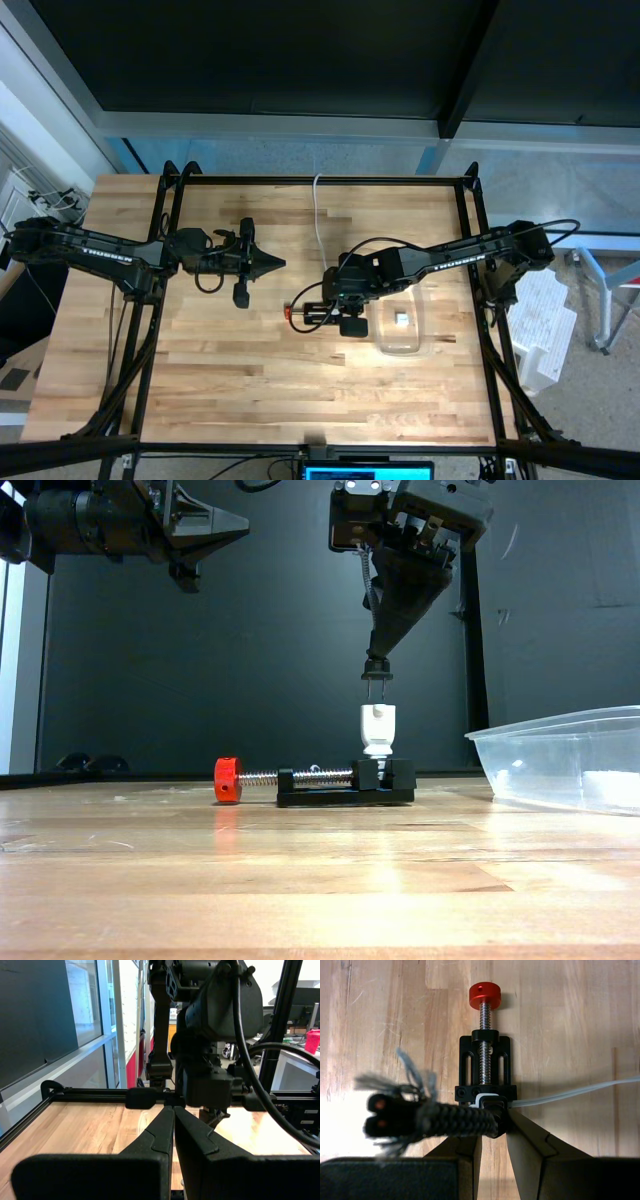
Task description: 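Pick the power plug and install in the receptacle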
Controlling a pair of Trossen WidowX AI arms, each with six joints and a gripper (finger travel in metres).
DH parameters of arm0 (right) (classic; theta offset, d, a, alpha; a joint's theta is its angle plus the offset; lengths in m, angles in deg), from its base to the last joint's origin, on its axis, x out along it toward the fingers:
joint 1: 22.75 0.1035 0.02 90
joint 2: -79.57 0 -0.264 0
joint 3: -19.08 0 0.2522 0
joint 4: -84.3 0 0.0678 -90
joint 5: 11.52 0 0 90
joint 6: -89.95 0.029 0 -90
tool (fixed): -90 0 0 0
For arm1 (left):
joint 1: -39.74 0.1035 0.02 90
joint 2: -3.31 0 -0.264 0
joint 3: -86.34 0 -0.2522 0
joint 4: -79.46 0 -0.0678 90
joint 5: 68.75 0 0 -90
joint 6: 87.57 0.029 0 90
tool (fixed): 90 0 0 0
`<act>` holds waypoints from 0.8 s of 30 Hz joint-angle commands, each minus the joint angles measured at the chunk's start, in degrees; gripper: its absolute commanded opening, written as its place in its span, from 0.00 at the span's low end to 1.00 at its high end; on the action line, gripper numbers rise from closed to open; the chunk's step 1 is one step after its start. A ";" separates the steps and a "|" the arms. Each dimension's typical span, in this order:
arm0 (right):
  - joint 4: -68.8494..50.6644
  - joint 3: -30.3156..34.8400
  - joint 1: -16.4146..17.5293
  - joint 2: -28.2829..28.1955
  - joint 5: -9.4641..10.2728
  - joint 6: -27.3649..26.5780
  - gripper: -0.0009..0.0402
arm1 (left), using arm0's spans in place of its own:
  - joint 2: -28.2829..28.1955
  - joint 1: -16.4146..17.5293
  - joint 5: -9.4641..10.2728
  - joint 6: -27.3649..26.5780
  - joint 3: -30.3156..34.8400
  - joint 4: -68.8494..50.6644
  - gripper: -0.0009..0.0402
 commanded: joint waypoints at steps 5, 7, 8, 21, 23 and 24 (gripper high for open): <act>0.22 0.17 0.07 -0.46 0.17 -0.52 0.02 | 0.00 0.02 -0.02 0.00 0.00 -0.02 0.02; 0.02 0.15 0.11 -0.46 0.22 -0.50 0.02 | 0.00 0.00 -0.02 0.02 0.00 -0.02 0.02; -0.15 0.15 0.15 -0.46 0.31 -0.52 0.02 | 0.00 0.00 -0.02 0.00 0.00 -0.02 0.02; -0.66 0.13 0.28 -0.46 0.35 -0.70 0.02 | 0.00 0.02 -0.02 0.02 0.00 -0.02 0.02; -0.66 0.11 0.31 -0.46 0.35 -0.70 0.02 | 0.00 0.00 -0.02 0.00 0.00 -0.02 0.02; -0.63 0.11 0.31 -0.46 0.35 -0.72 0.02 | 0.00 0.02 -0.02 0.02 0.00 0.00 0.02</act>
